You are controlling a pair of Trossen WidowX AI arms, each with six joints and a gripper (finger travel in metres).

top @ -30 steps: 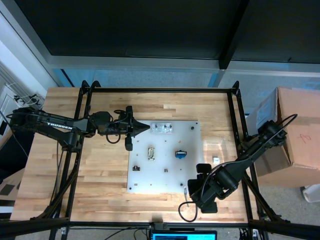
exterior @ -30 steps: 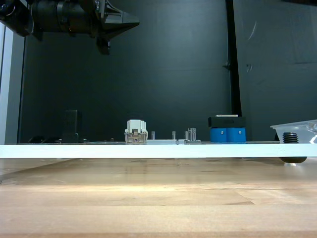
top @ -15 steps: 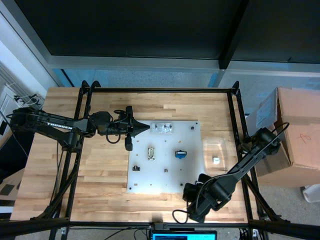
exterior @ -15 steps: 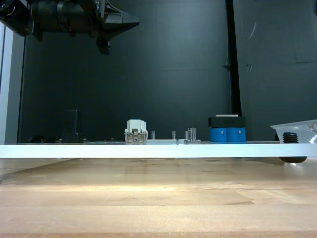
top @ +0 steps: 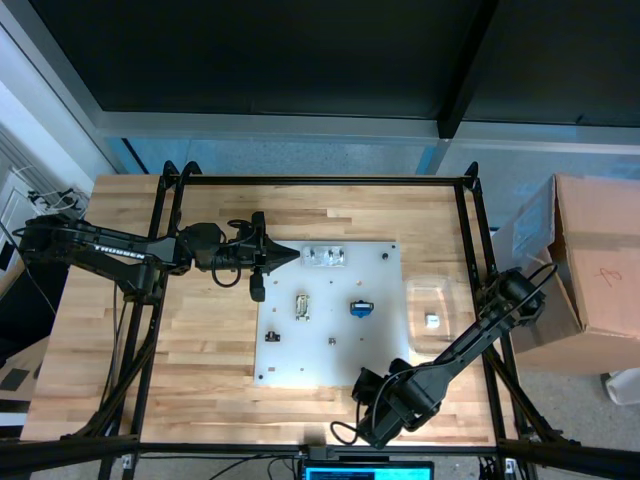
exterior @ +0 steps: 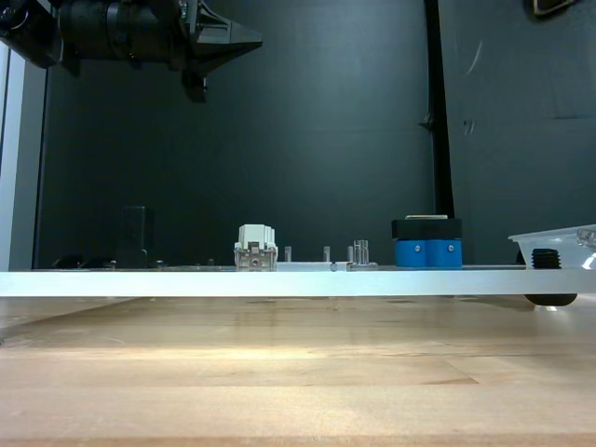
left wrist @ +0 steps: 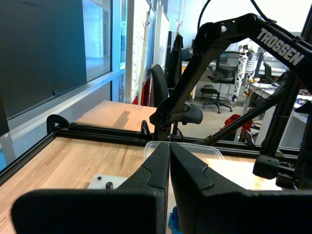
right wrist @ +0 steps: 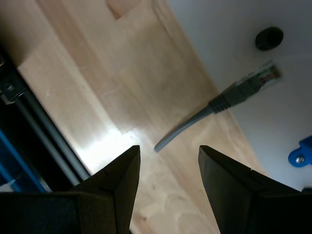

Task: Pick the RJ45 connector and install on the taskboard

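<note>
above the taskboard's (top: 300, 362) far left corner the left gripper (top: 290, 255) hangs unmoved, jaws pressed together, empty. the rj45 connector (right wrist: 254, 82) lies free on the taskboard's near edge. the right gripper (right wrist: 168, 148), jaws wide apart and empty, has shifted leftward above it.

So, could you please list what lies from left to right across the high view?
Left gripper, shut, raised by the far-left corner of the board → white connector → blue block → clear tray → cardboard box. Right gripper, open, hovers at the board's near edge over the network plug lying free.
</note>
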